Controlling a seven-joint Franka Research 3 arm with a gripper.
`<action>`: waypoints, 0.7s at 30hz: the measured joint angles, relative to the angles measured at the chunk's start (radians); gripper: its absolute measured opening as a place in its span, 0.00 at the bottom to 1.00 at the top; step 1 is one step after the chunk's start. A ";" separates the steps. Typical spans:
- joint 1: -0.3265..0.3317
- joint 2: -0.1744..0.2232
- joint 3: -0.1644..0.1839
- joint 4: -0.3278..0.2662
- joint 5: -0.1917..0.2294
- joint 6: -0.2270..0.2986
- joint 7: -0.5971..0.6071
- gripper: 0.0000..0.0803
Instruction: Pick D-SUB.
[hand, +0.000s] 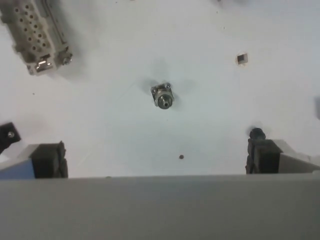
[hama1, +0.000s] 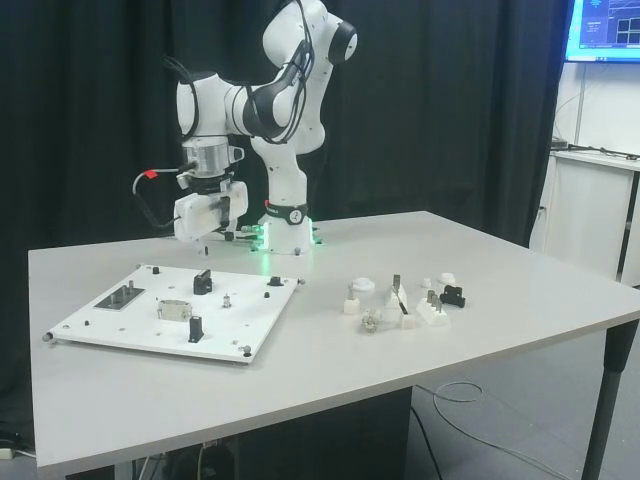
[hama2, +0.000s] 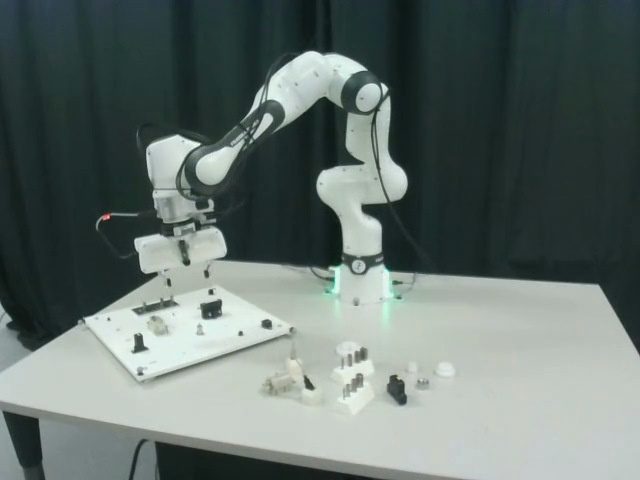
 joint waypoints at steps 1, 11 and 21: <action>0.001 0.000 -0.001 0.001 0.000 -0.002 0.001 1.00; 0.010 -0.004 -0.009 0.012 0.000 -0.016 0.005 1.00; 0.018 -0.006 -0.010 0.017 0.000 -0.021 0.005 1.00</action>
